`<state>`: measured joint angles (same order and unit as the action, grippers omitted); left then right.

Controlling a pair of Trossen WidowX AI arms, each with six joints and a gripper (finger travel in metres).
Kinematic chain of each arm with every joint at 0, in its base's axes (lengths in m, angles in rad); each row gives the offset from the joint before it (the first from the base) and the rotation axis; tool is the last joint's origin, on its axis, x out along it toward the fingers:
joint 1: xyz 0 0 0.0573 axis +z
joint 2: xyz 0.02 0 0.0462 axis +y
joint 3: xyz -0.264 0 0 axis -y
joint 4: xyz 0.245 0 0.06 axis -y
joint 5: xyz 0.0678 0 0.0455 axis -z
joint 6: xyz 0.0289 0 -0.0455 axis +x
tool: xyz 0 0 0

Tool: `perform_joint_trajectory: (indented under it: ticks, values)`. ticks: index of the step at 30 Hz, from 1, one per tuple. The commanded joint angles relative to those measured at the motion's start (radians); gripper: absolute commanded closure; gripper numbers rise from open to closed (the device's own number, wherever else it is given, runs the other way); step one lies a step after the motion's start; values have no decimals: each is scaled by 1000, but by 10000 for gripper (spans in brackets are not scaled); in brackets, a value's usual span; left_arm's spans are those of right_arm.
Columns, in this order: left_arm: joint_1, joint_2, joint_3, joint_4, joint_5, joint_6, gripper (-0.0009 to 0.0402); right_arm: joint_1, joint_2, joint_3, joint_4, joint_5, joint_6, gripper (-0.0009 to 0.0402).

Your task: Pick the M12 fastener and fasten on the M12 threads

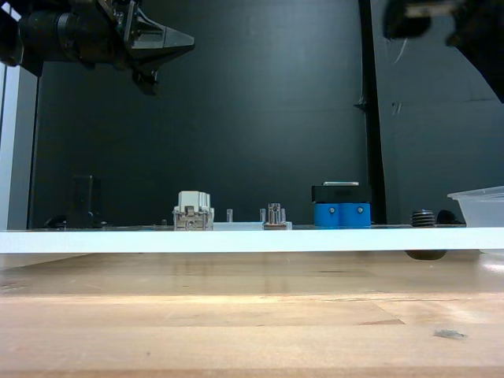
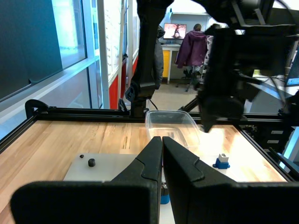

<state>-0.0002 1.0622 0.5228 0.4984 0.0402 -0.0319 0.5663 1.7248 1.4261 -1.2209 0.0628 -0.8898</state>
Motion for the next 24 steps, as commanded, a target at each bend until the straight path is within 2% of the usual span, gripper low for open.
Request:
perform_joint_trajectory:
  ticks: [1, 14, 19, 24]
  values:
    - [0, 0, 0, 0, 0, 0, 393, -4, 87, 101, -9, -2, -24, 389]
    - [0, 0, 0, 0, 0, 0, 393, -31, 356, 373, -20, -2, -62, 389]
    - [0, 0, 0, 0, 0, 0, 393, -37, 412, 412, -16, -2, -62, 389]
    - [0, 0, 0, 0, 0, 0, 393, -45, 426, 411, 14, -3, -62, 389]
